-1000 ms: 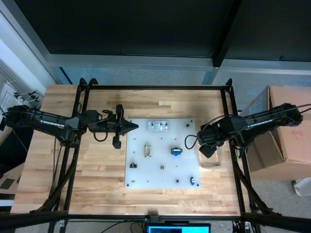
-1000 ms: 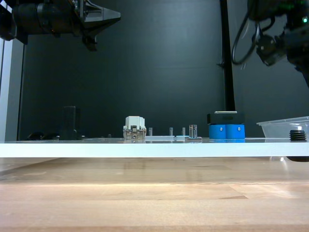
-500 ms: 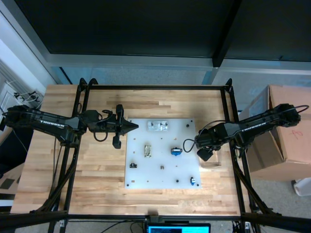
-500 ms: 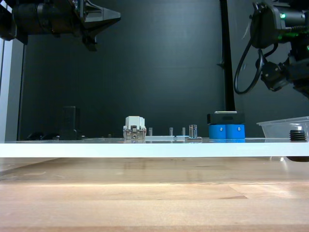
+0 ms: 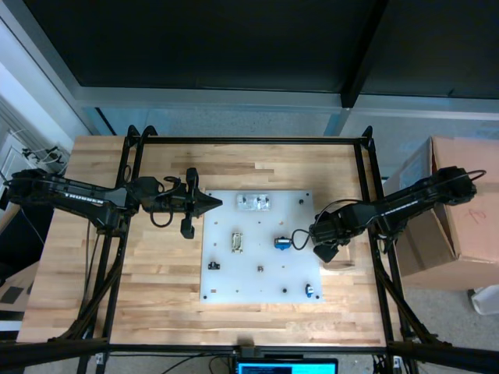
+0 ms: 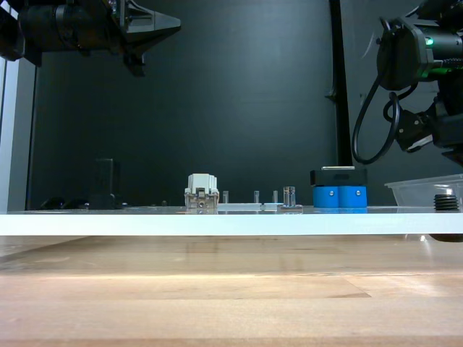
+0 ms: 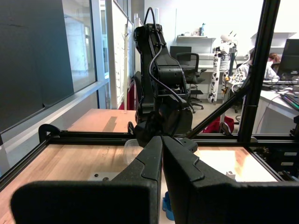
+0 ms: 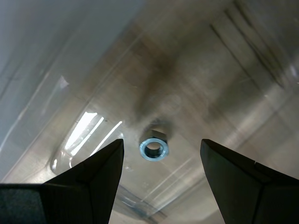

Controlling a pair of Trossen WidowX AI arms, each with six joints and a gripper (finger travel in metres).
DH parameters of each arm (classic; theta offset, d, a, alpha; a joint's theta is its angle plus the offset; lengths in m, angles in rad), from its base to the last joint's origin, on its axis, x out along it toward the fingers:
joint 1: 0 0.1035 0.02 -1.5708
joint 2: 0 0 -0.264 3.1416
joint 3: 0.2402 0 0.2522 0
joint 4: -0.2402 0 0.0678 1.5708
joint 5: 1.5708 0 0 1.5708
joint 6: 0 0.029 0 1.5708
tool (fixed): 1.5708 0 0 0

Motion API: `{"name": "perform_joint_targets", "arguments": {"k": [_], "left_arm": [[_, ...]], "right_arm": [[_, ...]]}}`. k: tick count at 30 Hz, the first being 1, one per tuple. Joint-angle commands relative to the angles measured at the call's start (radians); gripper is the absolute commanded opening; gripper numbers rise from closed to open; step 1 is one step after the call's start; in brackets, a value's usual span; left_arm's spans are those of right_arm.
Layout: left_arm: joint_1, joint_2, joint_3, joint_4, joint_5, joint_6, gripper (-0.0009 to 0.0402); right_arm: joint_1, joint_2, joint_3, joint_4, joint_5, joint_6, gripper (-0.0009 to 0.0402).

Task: Pick the M12 nut and place it on its threads and fasten

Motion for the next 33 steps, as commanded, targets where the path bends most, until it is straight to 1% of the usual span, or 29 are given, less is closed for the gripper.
{"name": "perform_joint_targets", "arguments": {"k": [1, 11, 19, 33], "left_arm": [[0.0, 0.0, 0.0, 0.0, 0.0, 0.0, 0.0], [0.0, 0.0, 0.0, 0.0, 0.0, 0.0, 0.0], [0.0, 0.0, 0.0, 0.0, 0.0, 0.0, 0.0], [0.0, 0.0, 0.0, 0.0, 0.0, 0.0, 0.0]], "right_arm": [[0.001, 0.008, 0.0, 0.002, 0.0, -0.004, 0.0225], [0.012, 0.008, -0.021, 0.032, 0.0, -0.1, 0.0202], [0.021, 0.008, -0.062, 0.085, -0.009, -0.1, 0.0184], [0.023, 0.008, -0.062, 0.087, -0.013, -0.1, 0.0083]]}}
